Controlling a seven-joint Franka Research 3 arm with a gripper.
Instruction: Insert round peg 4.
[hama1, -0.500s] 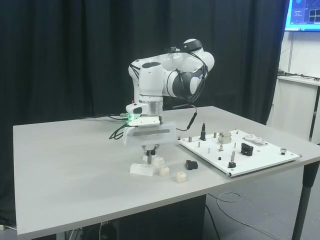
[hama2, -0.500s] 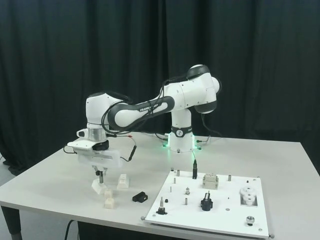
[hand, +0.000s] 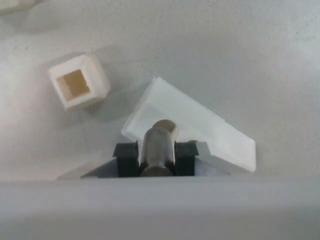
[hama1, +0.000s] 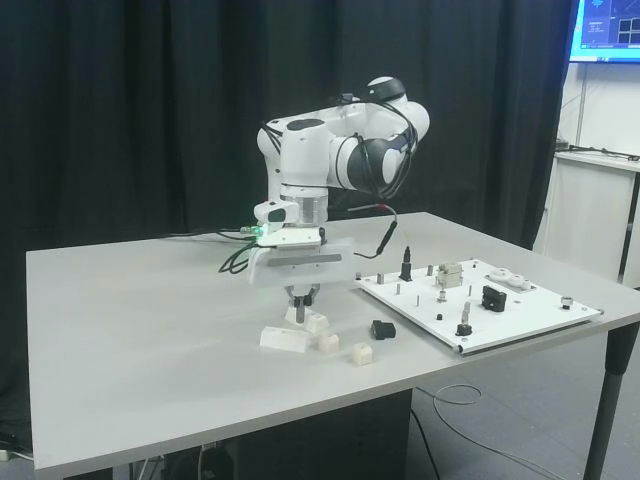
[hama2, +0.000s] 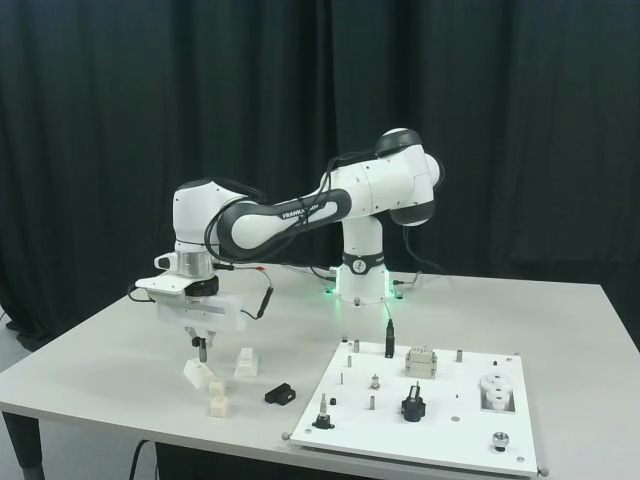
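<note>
A grey round peg (hand: 159, 142) stands upright between my black fingers (hand: 126, 159), and my gripper (hand: 156, 160) is shut on it. Just under the peg lies a long white holder block (hand: 220, 137), whose round hole shows beside the peg's tip. In the first room view my gripper (hama1: 299, 303) hangs a little above that block (hama1: 283, 340), near the table's front. The second room view has the gripper (hama2: 201, 345) over the block (hama2: 197, 372). Off to the side lies the white assembly board (hama1: 520, 315), also seen as the board (hama2: 440, 435).
A white cube with a square hole (hand: 79, 82) lies close to the holder. Other small white blocks (hama1: 360, 354) (hama1: 318, 322) and a small black part (hama1: 383, 329) sit between gripper and board. The board carries several pegs and fittings, among them a black plug (hama2: 389, 338).
The gripper has risen a little with the peg, straight up from the white holder block. The blocks and the board have not moved.
</note>
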